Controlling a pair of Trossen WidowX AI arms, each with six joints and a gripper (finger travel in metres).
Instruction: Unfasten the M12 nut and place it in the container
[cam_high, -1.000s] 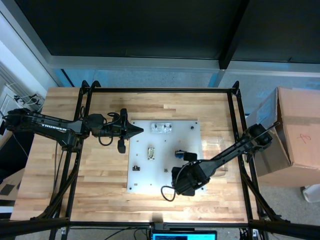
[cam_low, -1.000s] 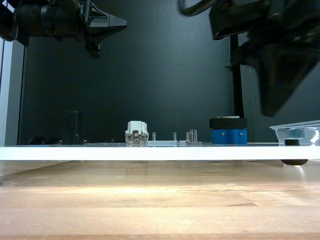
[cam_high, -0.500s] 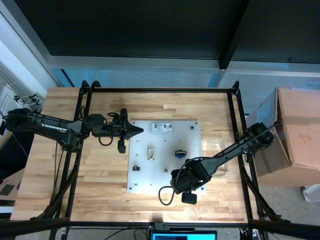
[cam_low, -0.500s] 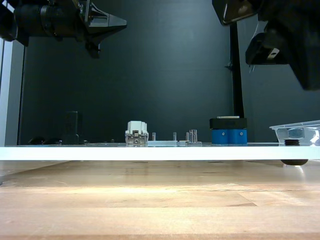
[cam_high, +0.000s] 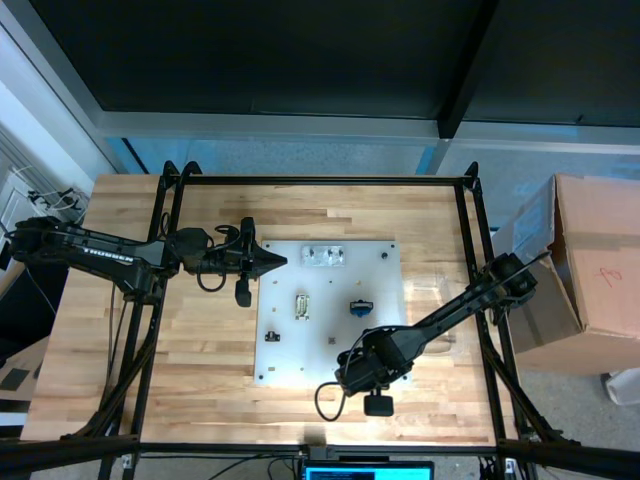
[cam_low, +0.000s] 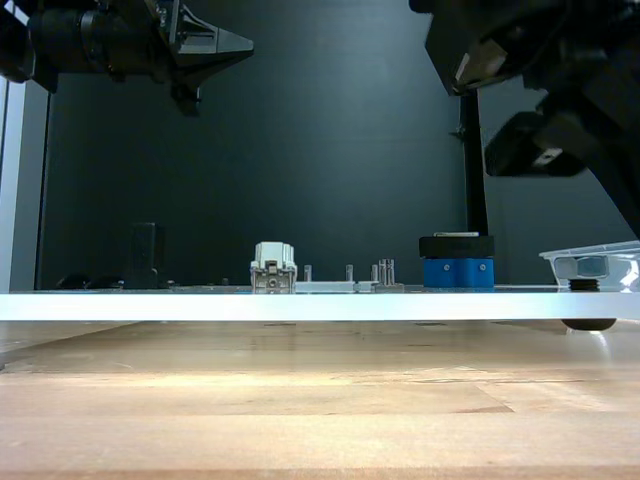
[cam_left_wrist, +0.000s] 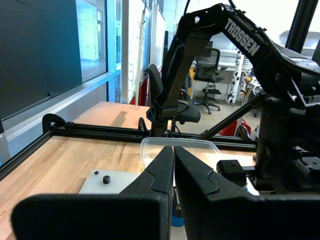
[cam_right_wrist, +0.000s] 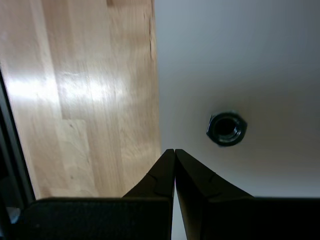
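Silver nut on its stud, both end effectors up in the air and holding nothing.

At the left, the left end effector (cam_high: 275, 261) hangs high over the left edge of the white board (cam_high: 290, 370), lying level and pointing right, its fingers pressed together. Mid-board stand a white connector (cam_low: 273, 268) and, further right, a blue block (cam_low: 457, 270). At the board's near right edge the nut (cam_low: 592, 267) sits on top of the black stud (cam_low: 585, 285), whose ribs show beneath it. It is free of both arms and stands in front of the clear tray (cam_low: 560, 254). The right end effector (cam_right_wrist: 174, 151) hovers above that near right edge, pointing down where board meets counter (cam_right_wrist: 75, 100), its fingers pressed together on nothing.
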